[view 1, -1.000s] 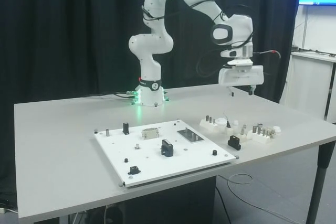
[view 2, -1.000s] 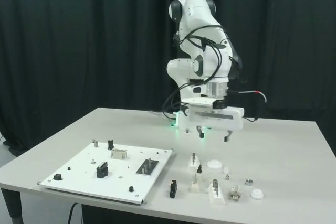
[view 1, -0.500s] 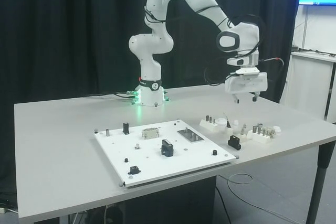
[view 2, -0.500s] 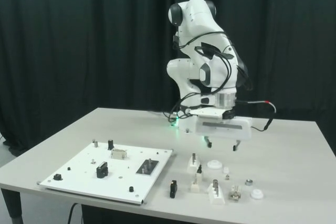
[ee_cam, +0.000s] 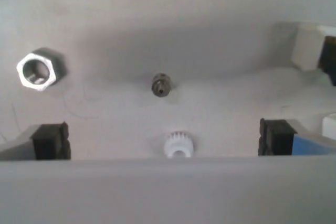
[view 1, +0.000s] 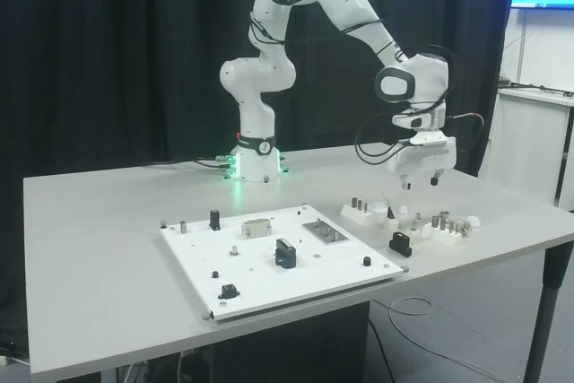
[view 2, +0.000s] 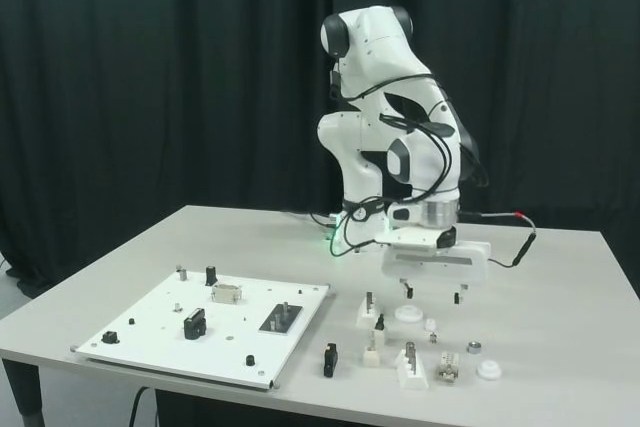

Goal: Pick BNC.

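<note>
On the grey desk (view 1: pixel 108 248) lies a white board (view 1: pixel 269 266) that carries several small black and grey fittings, and beside it stand small white holders (view 2: pixel 385 342) with upright metal pins and connectors in them. In the wrist view a small metal BNC connector (ee_cam: pixel 161 85) stands on the desk between the two black fingertips, apart from both; a small white gear (ee_cam: pixel 178 145) lies close to it and a metal hex nut (ee_cam: pixel 35 71) lies further off to one side. The gripper (view 2: pixel 431 293) hangs above these small parts, pointing straight down, and its jaws are wide apart and hold nothing. The white arm (view 1: pixel 314 6) reaches out from its base (view 1: pixel 254 157), where a green light glows, over the holders. Behind the desk hangs a black curtain (view 2: pixel 150 77).
</note>
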Controlling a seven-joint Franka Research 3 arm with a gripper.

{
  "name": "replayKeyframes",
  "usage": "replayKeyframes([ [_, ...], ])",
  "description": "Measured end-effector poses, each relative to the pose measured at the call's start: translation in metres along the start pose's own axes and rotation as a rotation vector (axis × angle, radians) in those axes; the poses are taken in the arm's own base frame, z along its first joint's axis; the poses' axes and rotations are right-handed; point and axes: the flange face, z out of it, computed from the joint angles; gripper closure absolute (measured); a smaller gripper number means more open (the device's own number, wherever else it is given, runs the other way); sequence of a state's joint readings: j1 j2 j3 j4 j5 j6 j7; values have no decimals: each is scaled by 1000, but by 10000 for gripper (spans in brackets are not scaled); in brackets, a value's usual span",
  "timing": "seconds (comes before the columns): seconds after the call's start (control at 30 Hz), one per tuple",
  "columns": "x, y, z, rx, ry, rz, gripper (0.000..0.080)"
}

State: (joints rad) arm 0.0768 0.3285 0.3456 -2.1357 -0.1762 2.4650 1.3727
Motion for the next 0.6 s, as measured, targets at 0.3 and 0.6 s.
replayKeyframes([
  [0.3,-12,-1,18,-24,-21,-30,3],
  [0.6,-14,-2,32,-15,-27,-32,3],
])
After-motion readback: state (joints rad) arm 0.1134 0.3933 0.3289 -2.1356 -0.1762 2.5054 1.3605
